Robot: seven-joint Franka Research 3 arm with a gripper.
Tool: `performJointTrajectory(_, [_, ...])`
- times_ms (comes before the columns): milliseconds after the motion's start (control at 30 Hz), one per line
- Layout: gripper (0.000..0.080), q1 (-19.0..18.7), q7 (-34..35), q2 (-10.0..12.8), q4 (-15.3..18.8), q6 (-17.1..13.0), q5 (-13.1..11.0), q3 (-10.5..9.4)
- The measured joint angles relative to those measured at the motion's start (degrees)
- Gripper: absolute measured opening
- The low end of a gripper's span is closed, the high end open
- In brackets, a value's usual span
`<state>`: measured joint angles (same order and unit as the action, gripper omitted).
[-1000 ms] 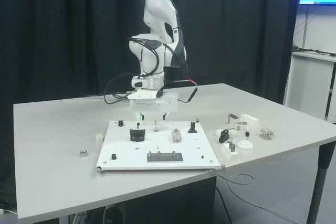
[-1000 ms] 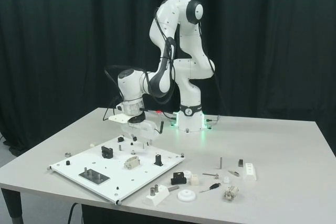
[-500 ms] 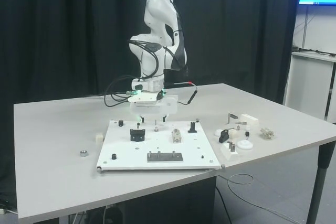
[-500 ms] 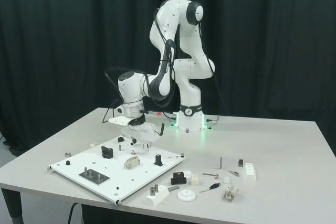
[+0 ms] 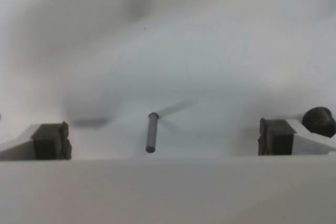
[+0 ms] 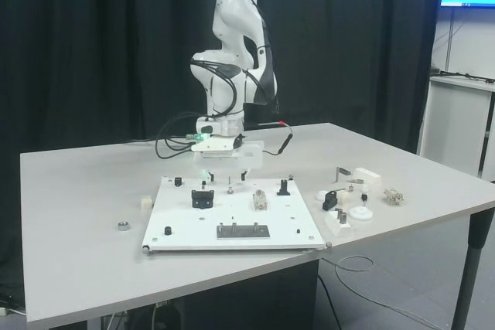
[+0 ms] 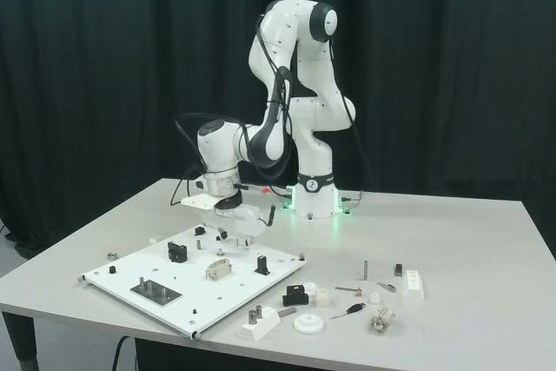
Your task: Remove round peg 1.
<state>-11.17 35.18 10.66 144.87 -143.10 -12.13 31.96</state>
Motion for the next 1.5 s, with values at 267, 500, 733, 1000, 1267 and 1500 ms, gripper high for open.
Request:
performJointTrajectory(267, [0.08,-0.2,0.0,0.3,0.0,0.0,-0.2,-0.01])
performJointTrajectory(500, [0.08,-0.3,0.0,0.4,0.0,0.0,-0.7,-0.01])
performJointTrajectory(733, [0.0526,-0.3,0.0,0.4,0.0,0.2,-1.0,-0.01])
performJointTrajectory(1000, [0.0526,-0.3,-0.4,0.4,0.0,0.7,-1.0,-0.01])
performJointTrajectory(1267, [0.0049,-0.5,-0.8,0.4,0.0,0.8,-1.0,-0.02])
performJointTrajectory(1500, [0.0036,-0.5,-0.9,0.4,0.0,0.9,-1.0,-0.01])
